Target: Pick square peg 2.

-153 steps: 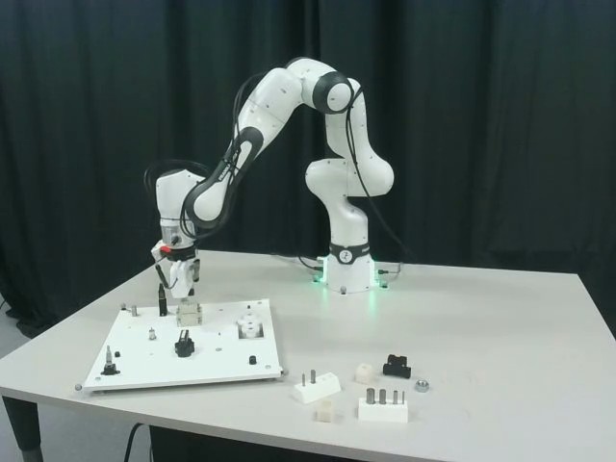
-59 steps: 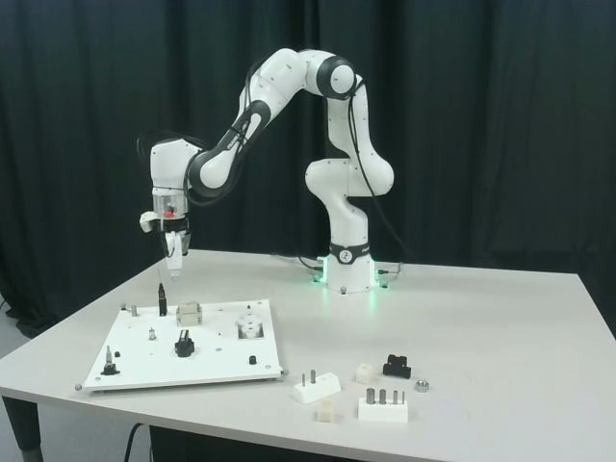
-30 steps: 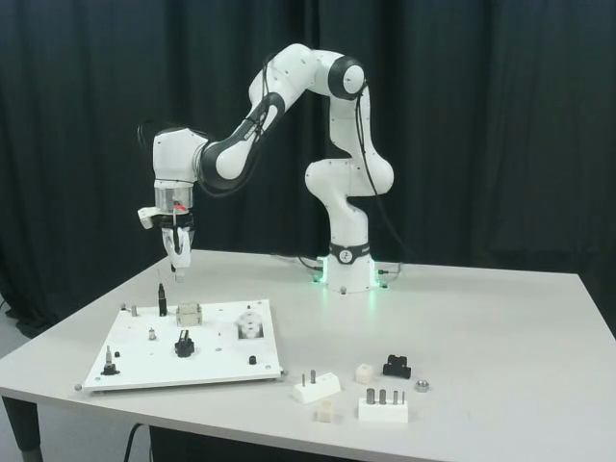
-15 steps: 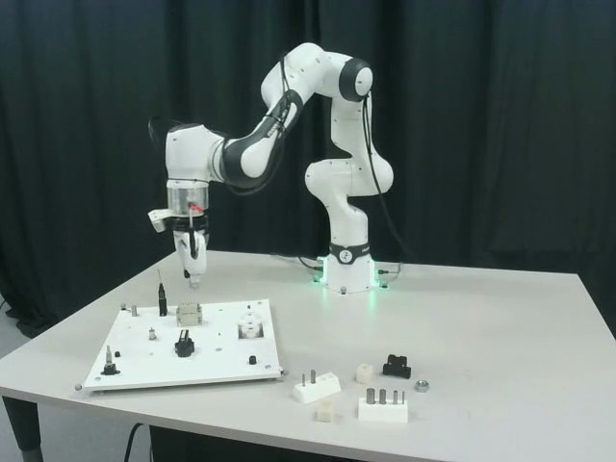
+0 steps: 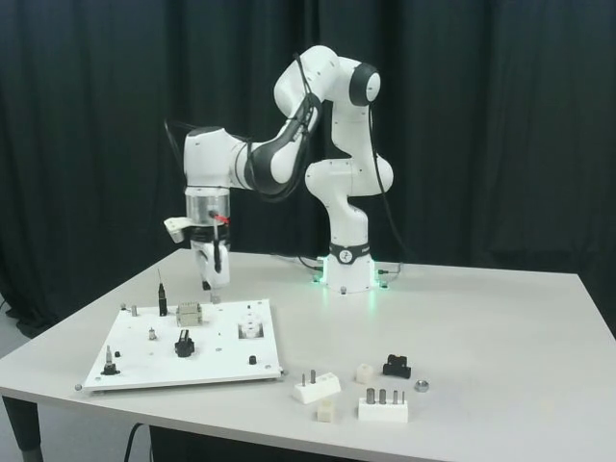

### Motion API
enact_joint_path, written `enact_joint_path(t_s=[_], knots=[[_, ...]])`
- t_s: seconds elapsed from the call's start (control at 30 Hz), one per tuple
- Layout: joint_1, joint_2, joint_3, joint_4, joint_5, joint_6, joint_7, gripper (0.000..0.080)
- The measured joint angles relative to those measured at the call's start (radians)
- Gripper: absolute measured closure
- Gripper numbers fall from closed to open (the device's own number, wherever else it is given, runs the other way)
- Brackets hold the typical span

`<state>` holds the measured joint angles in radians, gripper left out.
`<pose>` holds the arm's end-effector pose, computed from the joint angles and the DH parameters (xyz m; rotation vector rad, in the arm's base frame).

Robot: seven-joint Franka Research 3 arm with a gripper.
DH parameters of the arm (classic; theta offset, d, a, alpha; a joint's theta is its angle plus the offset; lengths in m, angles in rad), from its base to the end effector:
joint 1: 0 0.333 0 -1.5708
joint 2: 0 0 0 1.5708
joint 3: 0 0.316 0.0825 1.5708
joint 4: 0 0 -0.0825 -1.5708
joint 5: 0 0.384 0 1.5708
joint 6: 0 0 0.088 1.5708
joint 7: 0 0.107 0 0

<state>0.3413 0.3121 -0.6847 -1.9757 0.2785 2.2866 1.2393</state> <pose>0.5801 -0.1812 0.3511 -2.0044 2.3445 -0.0991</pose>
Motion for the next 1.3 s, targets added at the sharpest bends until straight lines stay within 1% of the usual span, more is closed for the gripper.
enact_joint_path(t_s=[0.23,0.5,0.8,1.0,1.3], knots=[[0.008,0.022,0.050,0.029,0.000,-0.013,0.061,0.0003],[0.011,0.037,0.118,0.052,0.000,-0.012,0.135,0.0003],[0.013,0.070,0.185,0.081,0.000,0.013,0.211,0.0003],[0.016,0.104,0.213,0.106,0.000,0.028,0.211,0.0003],[0.023,0.158,0.240,0.148,-0.009,0.025,0.166,0.0003]])
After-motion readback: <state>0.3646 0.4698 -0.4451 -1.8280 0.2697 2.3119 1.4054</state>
